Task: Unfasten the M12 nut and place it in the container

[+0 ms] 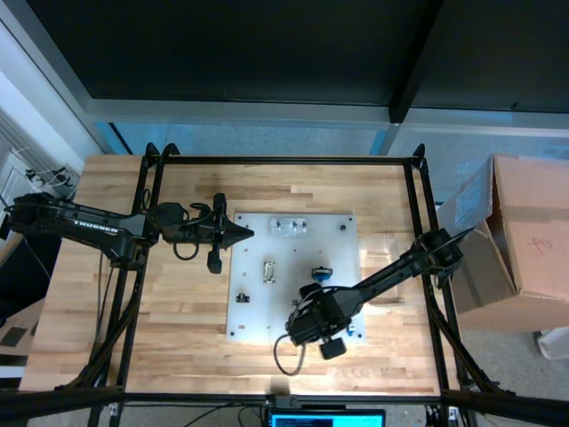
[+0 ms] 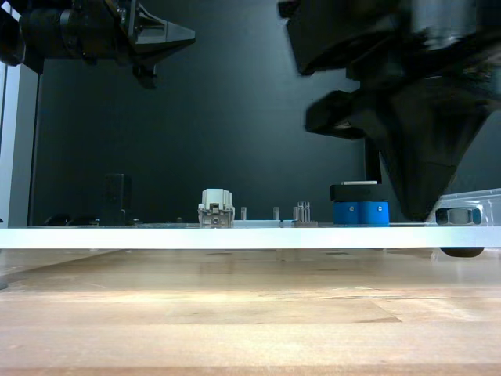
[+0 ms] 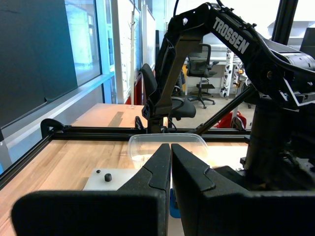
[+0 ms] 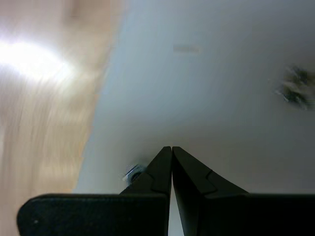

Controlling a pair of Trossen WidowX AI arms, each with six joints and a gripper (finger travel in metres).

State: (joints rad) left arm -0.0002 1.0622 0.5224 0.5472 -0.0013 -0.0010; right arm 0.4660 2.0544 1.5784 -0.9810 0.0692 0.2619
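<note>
Unfastening: right end effector [image 4: 172, 149] beside ungripped nut [image 4: 133, 172], left end effector [image 3: 171, 146] above board's [image 1: 253, 316] far-left corner, both pressed together; next: reopen, grip nut.

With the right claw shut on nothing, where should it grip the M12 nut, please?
Grip the M12 nut across its sides, from above: it apparently sits low on the board beside the shut right claw. The left claw hangs above the board's left edge.
</note>
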